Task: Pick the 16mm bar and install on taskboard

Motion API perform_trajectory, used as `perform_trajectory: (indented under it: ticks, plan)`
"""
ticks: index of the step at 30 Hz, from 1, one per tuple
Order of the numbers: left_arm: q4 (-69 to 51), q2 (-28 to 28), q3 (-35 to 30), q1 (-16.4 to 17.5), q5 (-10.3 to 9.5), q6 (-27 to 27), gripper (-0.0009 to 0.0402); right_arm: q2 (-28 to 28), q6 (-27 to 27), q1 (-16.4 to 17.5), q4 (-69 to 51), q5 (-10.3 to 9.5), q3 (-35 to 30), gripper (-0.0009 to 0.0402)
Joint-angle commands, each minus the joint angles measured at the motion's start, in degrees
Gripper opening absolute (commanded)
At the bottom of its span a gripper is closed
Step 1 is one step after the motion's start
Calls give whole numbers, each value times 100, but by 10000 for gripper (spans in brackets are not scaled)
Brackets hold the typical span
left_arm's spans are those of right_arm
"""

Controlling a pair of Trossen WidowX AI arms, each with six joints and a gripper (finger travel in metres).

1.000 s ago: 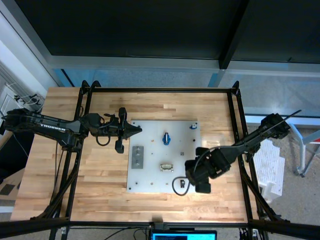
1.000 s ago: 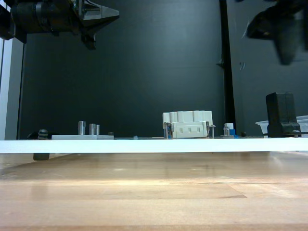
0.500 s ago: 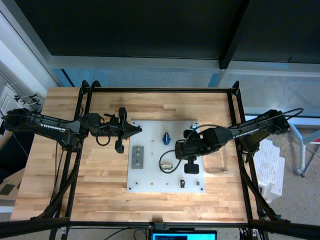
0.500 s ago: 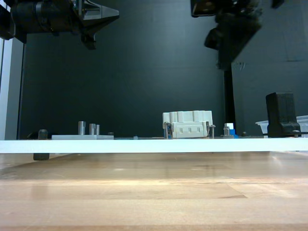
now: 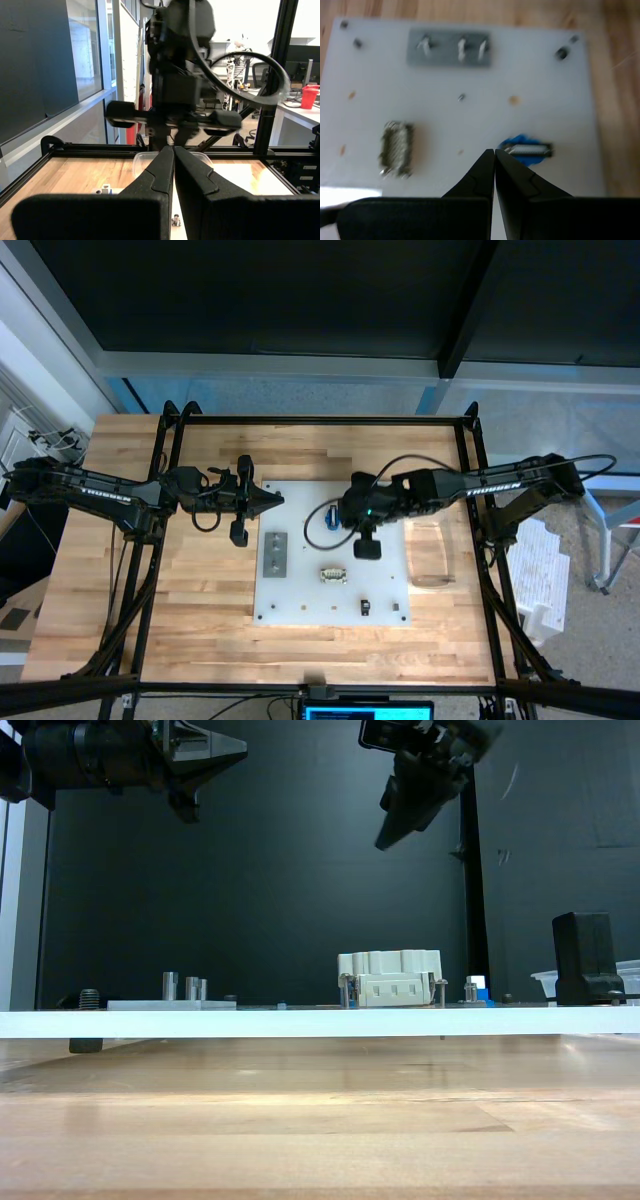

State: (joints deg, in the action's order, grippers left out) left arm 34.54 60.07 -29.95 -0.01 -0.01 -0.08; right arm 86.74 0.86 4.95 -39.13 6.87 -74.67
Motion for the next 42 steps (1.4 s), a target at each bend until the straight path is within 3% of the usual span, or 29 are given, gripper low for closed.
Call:
perform_trajectory:
  ticks: [1,4,7,12,14,28,39,42]
  plan:
    - [0,2,0,2,0,2,0,-195,-81,-162,485,-256,289,0]
    - [0,2,0,2,0,2,0,-396,-138,-278,901,-264,531,0]
    - [0,2,0,2,0,2,0,-562,-142,-385,1281,-498,750,0]
    - [0,2,0,0,0,2,0,-802,-164,-470,1784,-570,1113,0]
    - [0,2,0,2,0,2,0,-881,-164,-522,1849,-697,1191,0]
    - [0,2,0,0,0,2,0,-1722,-129,-535,2662,-693,2017,0]
    - [0,2,0,2,0,2,0,-1996,-129,-634,4457,-704,2688,0]
    - [0,2,0,2,0,2,0,-2074,-116,-636,4813,-811,2826,0]
